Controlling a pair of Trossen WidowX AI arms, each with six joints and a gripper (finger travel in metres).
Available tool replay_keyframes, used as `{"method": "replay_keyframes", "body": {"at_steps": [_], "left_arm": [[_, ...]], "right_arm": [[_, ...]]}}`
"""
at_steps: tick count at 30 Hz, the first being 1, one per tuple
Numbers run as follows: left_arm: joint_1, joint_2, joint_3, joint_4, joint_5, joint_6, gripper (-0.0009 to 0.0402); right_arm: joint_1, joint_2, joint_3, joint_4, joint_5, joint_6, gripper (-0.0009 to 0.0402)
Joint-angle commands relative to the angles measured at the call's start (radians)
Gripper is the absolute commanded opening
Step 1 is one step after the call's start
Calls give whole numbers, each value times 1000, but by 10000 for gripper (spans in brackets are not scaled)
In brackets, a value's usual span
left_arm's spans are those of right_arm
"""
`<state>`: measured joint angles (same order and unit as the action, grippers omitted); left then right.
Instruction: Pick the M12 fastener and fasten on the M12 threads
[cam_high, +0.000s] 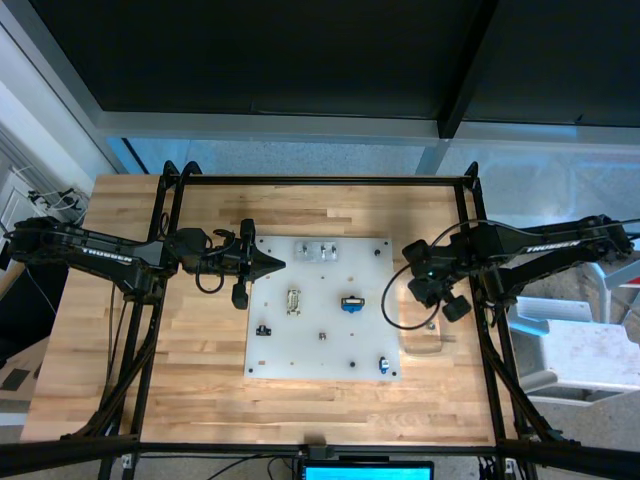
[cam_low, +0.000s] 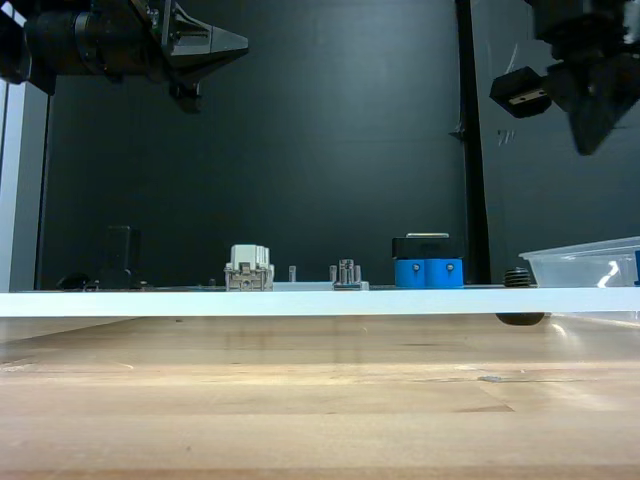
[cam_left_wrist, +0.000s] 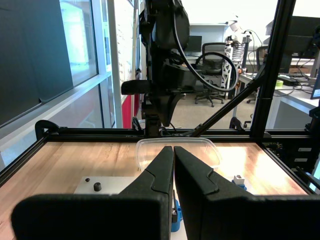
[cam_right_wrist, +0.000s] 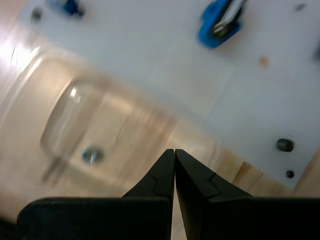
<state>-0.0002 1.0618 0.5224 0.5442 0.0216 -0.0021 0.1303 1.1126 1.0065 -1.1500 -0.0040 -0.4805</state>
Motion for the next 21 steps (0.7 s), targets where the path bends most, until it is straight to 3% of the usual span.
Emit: {"method": "replay_keyframes", "body": {"at_steps": [1,10,21], "left_arm": [[0,0,0,0,0,0,0],[0,0,0,0,0,0,0],[0,0,0,0,0,0,0]], "right_arm": [[27,10,-2,-45,0,-92,0],[115,57,-4,-96,2,-371,0],[239,132,-33,-96,3,-505,0]]}}
